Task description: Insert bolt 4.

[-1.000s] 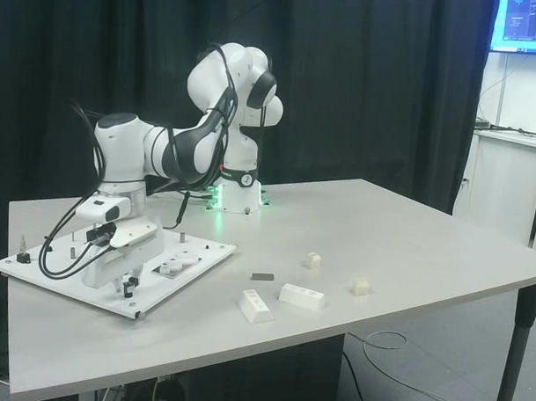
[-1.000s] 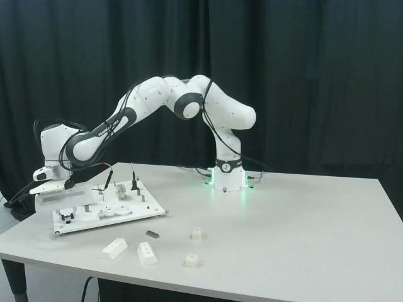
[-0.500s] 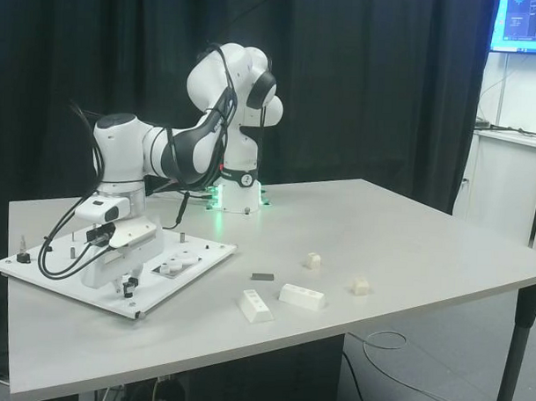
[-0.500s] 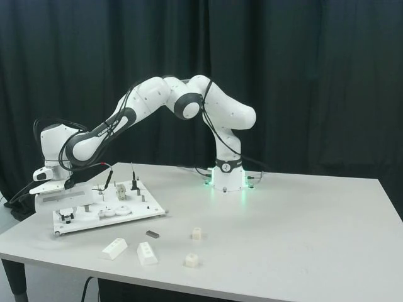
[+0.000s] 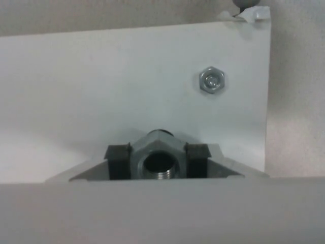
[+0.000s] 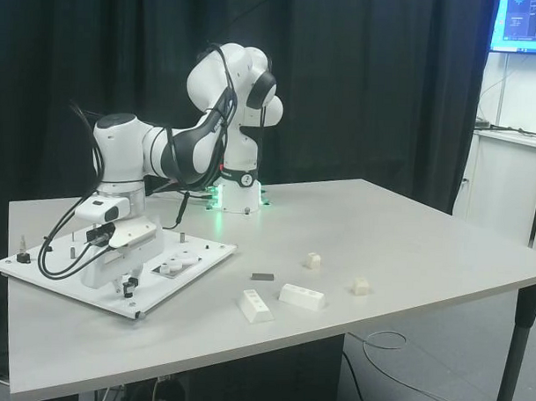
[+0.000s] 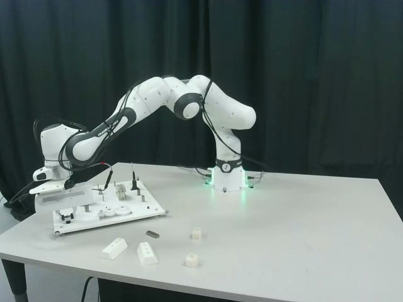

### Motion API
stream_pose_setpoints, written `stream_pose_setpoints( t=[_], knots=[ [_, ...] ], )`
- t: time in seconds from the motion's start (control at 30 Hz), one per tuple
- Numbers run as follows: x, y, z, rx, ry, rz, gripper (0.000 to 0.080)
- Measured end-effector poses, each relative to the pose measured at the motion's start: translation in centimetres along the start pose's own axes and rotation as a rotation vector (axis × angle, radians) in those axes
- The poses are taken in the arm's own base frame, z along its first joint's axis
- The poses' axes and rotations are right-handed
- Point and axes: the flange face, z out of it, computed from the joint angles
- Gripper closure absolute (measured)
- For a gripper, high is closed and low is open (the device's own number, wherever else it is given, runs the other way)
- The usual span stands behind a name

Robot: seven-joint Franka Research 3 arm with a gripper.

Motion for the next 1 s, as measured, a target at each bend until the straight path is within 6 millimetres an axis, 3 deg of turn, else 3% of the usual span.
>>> stream_pose_setpoints(
  t=[0.3, 1.0],
  knots=[
    [-0.01, 0.01, 0.00, 0.003, 0.002, 0.086, 0.0577],
    [0.05, -0.09, 0.01, 0.003, 0.001, 0.484, 0.0577]
  ],
)
